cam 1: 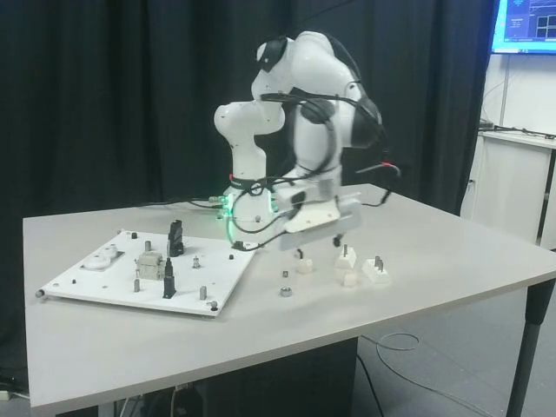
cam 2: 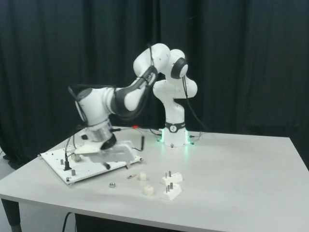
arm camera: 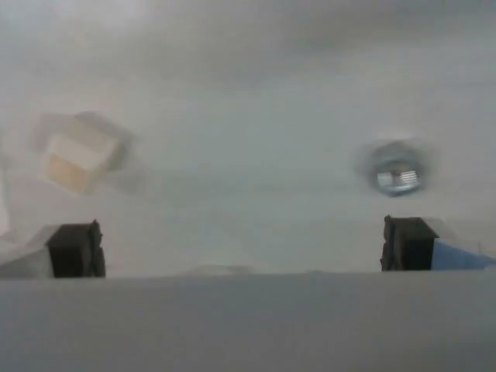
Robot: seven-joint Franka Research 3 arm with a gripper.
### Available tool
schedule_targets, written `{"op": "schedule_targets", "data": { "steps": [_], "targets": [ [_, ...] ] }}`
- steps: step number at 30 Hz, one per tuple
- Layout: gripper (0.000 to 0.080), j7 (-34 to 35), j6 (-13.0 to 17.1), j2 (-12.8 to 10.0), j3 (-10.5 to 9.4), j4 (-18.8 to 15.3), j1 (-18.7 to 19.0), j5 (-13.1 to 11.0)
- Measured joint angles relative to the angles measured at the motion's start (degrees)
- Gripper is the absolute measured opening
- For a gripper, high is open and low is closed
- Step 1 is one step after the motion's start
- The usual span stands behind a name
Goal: Pick round peg 2.
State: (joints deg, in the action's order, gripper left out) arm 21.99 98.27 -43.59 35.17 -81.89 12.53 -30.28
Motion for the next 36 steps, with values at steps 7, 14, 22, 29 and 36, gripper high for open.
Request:
{"op": "schedule_targets", "data": {
  "steps": [7, 14, 22, 29, 36],
  "targets": [
    [0.08, 9.46, 0.16, 0.48, -1.49, -0.99, 3.88, 0.81],
    [0.08, 19.05, 1.71, 1.95, -4.68, -1.79, 5.88, 2.63],
    [0.08, 26.83, 5.14, 4.23, -7.59, -4.3, 8.09, 4.99],
    [0.08, 30.98, 8.52, 6.08, -8.9, -7.81, 10.44, 6.77],
    [0.08, 33.43, 12.07, 7.68, -9.51, -11.39, 12.57, 8.12]
  ]
}}
